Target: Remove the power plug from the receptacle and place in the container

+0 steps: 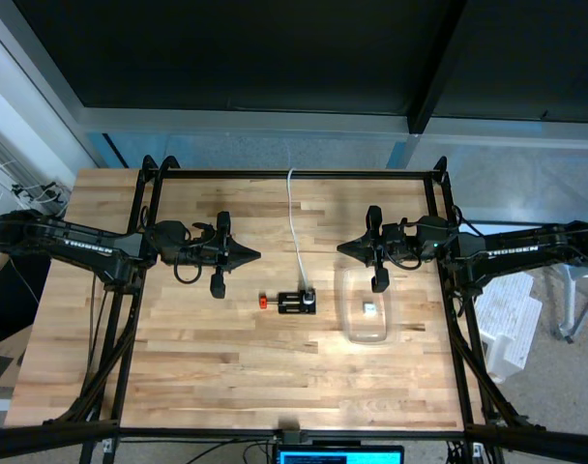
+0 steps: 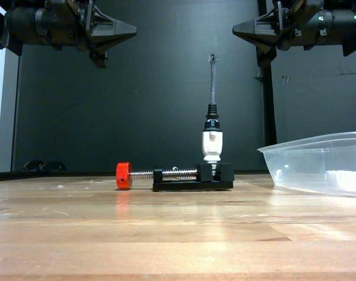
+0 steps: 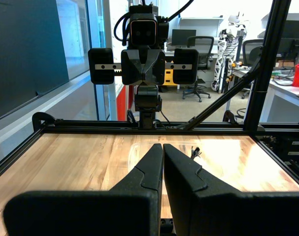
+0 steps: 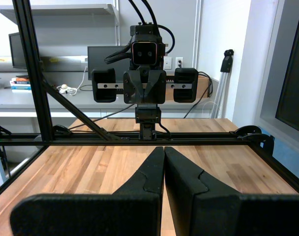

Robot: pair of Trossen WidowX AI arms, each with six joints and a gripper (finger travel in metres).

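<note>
The receptacle (image 2: 212, 144) is a white block standing upright in a black clamp (image 1: 294, 304) with a red-orange knob (image 1: 263, 302) at mid-table. The black power plug (image 2: 211, 122) sits on top of it, its thin tail pointing up. A white cable (image 1: 295, 222) runs from the clamp to the far edge. The clear container (image 1: 383, 329) lies right of the clamp. My left gripper (image 1: 255, 255) hovers left of and beyond the clamp, shut and empty. My right gripper (image 1: 340, 249) hovers over the container's far end, also shut and empty. Both stay high above the table.
A small white square piece (image 1: 368, 307) lies inside the container. A black frame rail (image 1: 294, 174) borders the wooden table on the far side, with rails along both sides as well. Each wrist view shows the opposite arm facing it.
</note>
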